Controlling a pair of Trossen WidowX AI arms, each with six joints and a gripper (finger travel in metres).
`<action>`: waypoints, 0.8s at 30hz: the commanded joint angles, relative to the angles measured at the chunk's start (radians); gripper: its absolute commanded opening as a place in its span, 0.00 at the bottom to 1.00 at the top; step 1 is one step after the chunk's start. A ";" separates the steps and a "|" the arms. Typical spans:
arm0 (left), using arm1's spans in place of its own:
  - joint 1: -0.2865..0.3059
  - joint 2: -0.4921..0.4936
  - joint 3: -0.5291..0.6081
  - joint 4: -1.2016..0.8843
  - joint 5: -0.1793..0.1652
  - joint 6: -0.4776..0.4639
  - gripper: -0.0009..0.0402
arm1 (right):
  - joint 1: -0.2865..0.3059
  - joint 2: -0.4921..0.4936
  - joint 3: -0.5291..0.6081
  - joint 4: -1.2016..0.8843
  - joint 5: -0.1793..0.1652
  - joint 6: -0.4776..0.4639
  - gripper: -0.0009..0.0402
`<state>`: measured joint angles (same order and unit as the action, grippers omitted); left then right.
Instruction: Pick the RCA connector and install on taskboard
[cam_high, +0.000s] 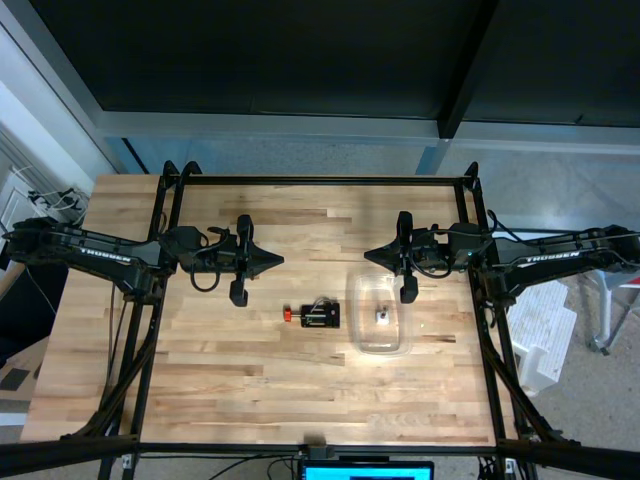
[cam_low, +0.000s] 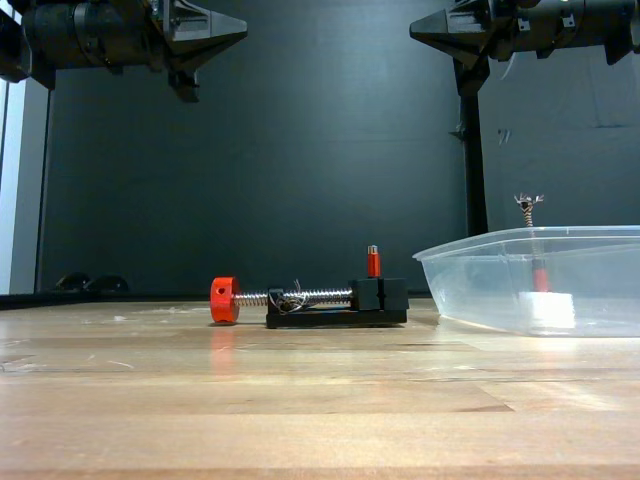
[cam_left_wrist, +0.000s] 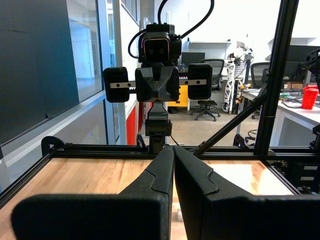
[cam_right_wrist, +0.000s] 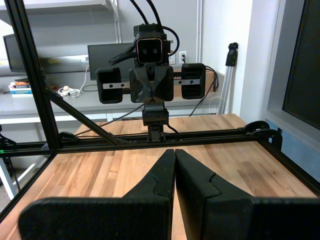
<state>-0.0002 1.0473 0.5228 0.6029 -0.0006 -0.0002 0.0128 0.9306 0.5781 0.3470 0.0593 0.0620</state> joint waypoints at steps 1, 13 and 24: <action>0.000 0.000 0.000 0.000 0.000 0.000 0.02 | 0.000 0.000 0.000 0.023 -0.051 0.000 0.02; 0.000 0.000 0.000 0.000 0.000 0.000 0.02 | 0.000 0.001 0.000 0.002 -0.052 0.000 0.02; 0.000 0.000 0.000 0.000 0.000 0.000 0.02 | 0.014 0.001 0.094 -0.286 -0.052 0.015 0.02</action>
<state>-0.0002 1.0473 0.5228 0.6029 -0.0006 -0.0002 0.0250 0.9310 0.6487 0.1268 0.0067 0.0772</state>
